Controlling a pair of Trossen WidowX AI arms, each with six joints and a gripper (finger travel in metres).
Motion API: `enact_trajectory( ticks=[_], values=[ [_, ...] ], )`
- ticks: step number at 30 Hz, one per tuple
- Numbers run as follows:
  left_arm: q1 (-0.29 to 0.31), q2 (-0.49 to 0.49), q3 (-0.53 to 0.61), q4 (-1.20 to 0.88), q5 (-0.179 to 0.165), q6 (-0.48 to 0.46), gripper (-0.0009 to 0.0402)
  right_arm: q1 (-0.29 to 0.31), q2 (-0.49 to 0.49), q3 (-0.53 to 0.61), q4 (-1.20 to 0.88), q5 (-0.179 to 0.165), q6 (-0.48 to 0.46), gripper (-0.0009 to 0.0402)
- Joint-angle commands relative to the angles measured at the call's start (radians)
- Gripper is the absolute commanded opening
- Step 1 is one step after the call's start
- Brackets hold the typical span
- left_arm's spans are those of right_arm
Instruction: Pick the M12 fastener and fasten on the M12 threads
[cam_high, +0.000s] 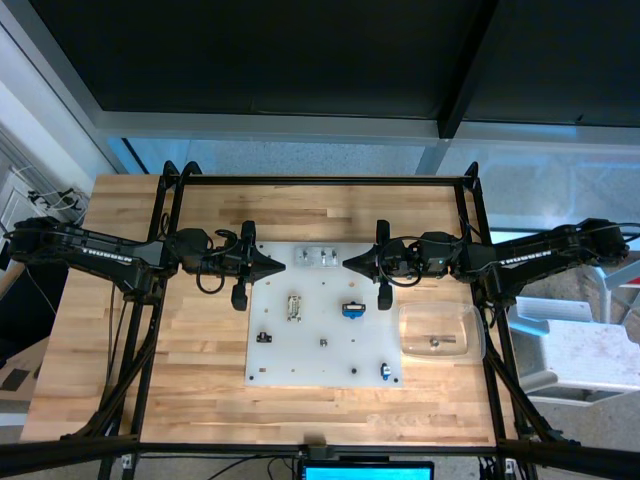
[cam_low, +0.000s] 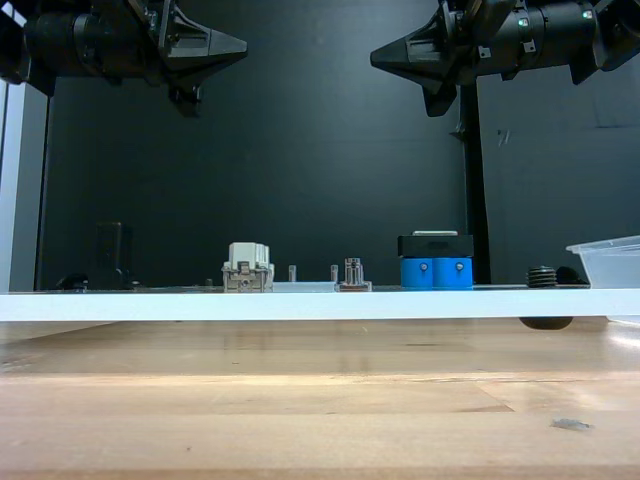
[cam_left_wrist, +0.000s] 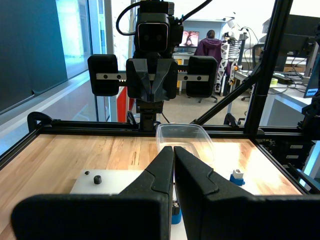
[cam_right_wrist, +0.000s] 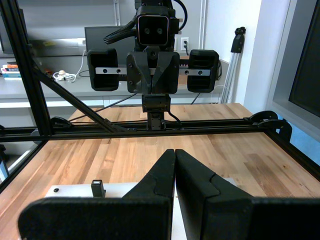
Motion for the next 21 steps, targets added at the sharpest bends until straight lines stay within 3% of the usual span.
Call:
enact_trajectory(
  ticks=[1,17,21],
  values=[
    [0.0,0.0,0.0,0.0,0.0,0.0,0.0,0.0,0.0,0.0,0.001,0.0,0.004,0.0],
    [0.0,0.0,0.0,0.0,0.0,0.0,0.0,0.0,0.0,0.001,-0.004,0.001,0.01,0.0],
    [0.0,0.0,0.0,0.0,0.0,0.0,0.0,0.005,-0.004,0.043,-0.134,0.0,-0.021,0.0]
  ],
)
